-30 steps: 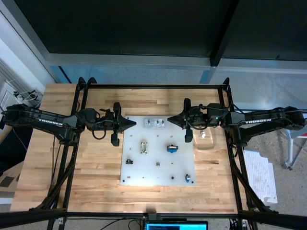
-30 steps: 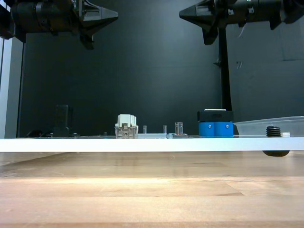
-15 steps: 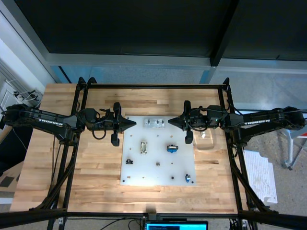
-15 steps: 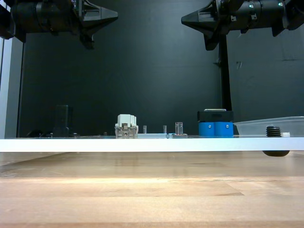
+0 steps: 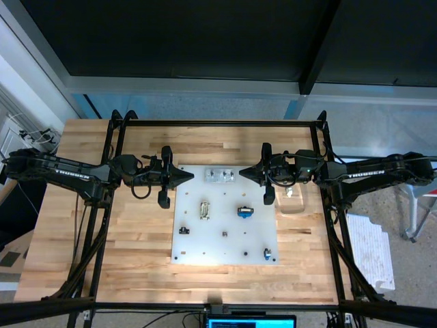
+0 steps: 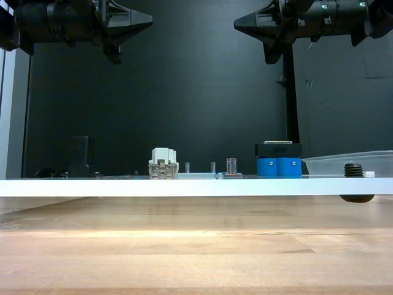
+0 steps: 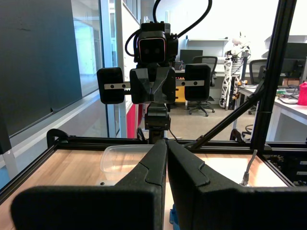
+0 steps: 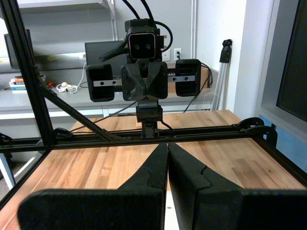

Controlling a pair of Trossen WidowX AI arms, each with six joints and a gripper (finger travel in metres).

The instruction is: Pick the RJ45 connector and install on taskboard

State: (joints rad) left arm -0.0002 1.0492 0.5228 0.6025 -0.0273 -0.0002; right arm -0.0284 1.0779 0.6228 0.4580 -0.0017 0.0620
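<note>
While both arms hang high and level over the far half of the bench (image 5: pixel 116 239), nothing is being carried out there. The left gripper (image 5: pixel 188 176) hovers above the far left corner of the white board (image 5: pixel 218 236). Its fingers (image 7: pixel 156 163) are pressed flat together on nothing, plain to see from its own wrist camera.

Same story opposite. The right gripper (image 5: pixel 244 173) sits above the board's far edge, pointing inward, its fingers (image 8: pixel 158 165) clenched tip to tip with no cable between them.

So where is the connector? Not in either gripper, that much is sure. In the clear tray (image 5: pixel 298 205), just beside the board's right edge, lies the white block (image 5: pixel 290 192). I can't make out anything darker on it, or a cable running off it. At the near right corner, the blue jack (image 5: pixel 267 255) shows a small pale-grey top. From above I can't tell whether that is the connector seated or the bare socket.

My read is that this is either the job's end or a standstill. The next move calls for a check of that jack. If it is empty, the right gripper must open, drop to the tray and take the connector squarely enough to line it up with the socket.
</note>
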